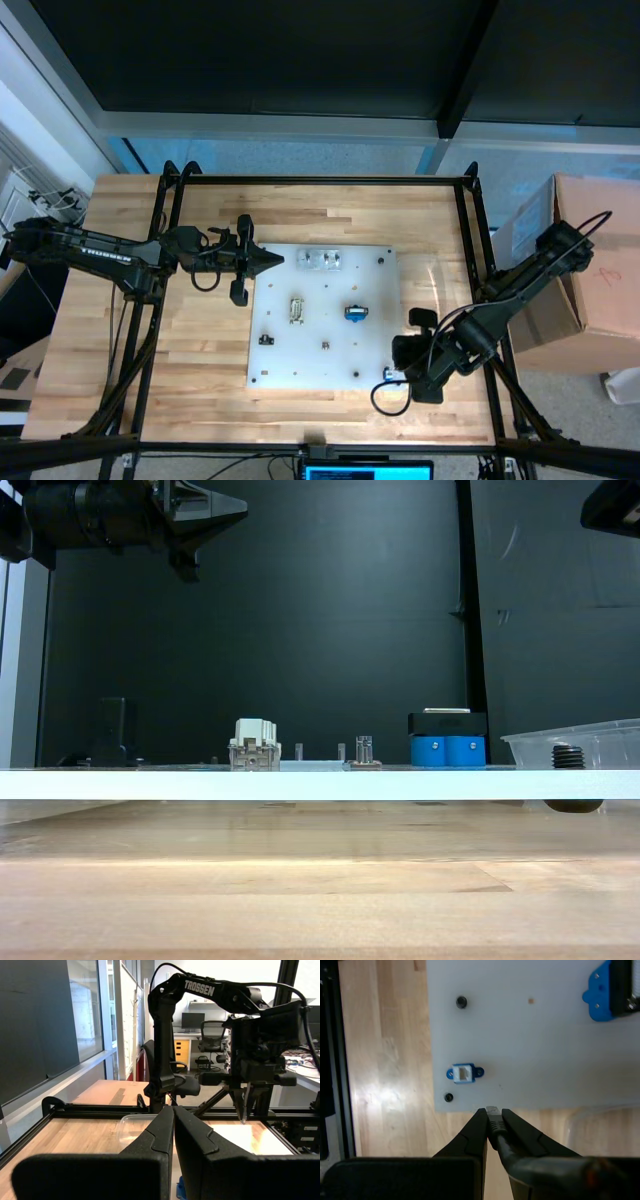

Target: Remove the RJ45 connector from the taskboard and place in the container

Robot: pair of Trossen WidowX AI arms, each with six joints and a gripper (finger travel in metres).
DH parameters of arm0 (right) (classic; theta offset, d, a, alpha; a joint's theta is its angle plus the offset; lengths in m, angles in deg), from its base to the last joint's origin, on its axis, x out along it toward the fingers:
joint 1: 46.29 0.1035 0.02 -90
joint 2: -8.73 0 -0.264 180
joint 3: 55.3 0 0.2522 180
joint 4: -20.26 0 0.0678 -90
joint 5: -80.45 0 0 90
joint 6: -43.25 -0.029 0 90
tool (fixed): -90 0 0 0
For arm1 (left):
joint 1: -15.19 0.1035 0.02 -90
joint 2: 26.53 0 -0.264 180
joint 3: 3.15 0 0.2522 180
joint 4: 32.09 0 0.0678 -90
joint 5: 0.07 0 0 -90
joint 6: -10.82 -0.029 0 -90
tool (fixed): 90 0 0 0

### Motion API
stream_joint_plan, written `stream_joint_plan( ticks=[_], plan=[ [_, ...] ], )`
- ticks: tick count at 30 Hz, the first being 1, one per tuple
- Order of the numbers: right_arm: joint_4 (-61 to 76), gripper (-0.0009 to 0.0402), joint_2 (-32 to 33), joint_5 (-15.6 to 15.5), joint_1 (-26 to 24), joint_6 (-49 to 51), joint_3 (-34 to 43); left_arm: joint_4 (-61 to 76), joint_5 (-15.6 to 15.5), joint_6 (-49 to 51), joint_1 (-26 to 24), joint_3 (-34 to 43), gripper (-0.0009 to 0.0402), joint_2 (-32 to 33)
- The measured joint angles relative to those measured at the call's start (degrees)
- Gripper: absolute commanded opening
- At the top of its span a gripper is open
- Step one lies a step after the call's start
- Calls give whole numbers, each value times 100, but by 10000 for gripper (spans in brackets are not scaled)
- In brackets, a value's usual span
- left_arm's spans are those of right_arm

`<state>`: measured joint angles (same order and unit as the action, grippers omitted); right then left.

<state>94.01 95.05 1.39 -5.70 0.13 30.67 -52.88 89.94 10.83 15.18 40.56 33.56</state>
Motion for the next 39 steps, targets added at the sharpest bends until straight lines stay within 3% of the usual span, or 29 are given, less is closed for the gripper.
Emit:
stream_joint_plan(
  ticks=[22,39],
  plan=[
    [22,0,-1425,-68,199,-142,-1589,0,-2,0,0,0,0,0],
    [-22,0,-1902,-68,584,-295,-2374,0,0,0,0,-2,0,0]
  ],
)
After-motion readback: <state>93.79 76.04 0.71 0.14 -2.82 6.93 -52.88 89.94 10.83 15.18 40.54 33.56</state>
